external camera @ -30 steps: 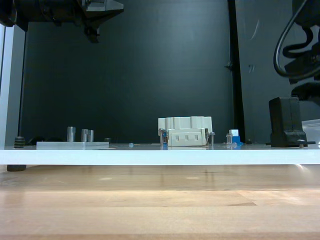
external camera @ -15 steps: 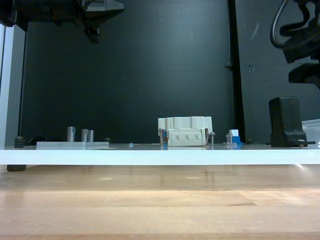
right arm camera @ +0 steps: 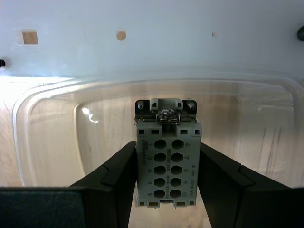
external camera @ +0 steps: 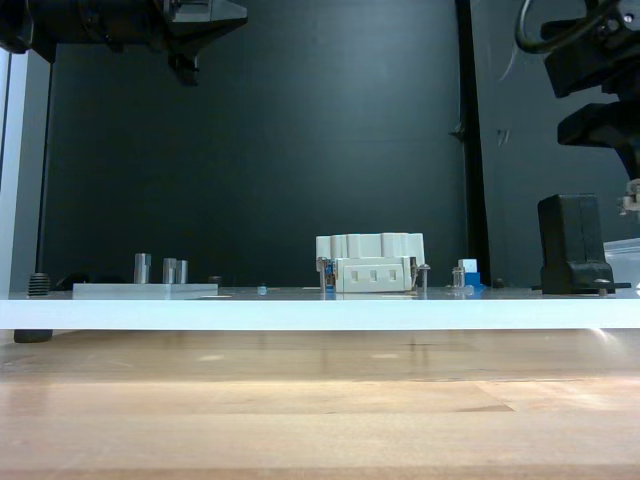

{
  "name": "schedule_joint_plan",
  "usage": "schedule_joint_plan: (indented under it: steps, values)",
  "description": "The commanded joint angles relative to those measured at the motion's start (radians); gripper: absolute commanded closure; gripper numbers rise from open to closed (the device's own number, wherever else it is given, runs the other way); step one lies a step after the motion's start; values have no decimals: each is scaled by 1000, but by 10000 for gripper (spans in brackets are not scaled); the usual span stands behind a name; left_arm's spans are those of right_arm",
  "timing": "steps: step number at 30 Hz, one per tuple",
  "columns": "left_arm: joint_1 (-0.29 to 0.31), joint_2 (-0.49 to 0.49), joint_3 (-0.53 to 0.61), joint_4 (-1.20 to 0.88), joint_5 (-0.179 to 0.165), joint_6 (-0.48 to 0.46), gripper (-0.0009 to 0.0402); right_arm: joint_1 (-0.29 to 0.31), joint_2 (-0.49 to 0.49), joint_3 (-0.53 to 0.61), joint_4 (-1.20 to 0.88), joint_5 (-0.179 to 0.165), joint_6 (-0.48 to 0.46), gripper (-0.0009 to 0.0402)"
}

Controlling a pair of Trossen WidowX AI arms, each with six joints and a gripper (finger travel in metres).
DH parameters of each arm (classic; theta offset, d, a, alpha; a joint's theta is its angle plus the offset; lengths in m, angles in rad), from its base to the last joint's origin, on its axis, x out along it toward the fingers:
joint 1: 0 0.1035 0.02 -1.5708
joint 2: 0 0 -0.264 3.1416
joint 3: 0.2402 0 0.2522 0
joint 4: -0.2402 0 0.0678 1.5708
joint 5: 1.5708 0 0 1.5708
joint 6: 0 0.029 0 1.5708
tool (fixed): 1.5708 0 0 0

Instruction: Pick the HAN10E connector and install in the HAN10E hub

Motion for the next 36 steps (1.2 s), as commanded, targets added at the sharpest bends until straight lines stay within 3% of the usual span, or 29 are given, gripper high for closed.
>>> schedule_joint_plan:
  steps: [1,18,36]
  values:
    - [0,0,0,0,0,0,393,-8,18,18,0,0,-11,365]
    - [0,0,0,0,0,0,393,-63,149,159,-11,0,-108,366]
    - [0,0,0,0,0,0,393,-98,321,363,-50,1,-120,365]
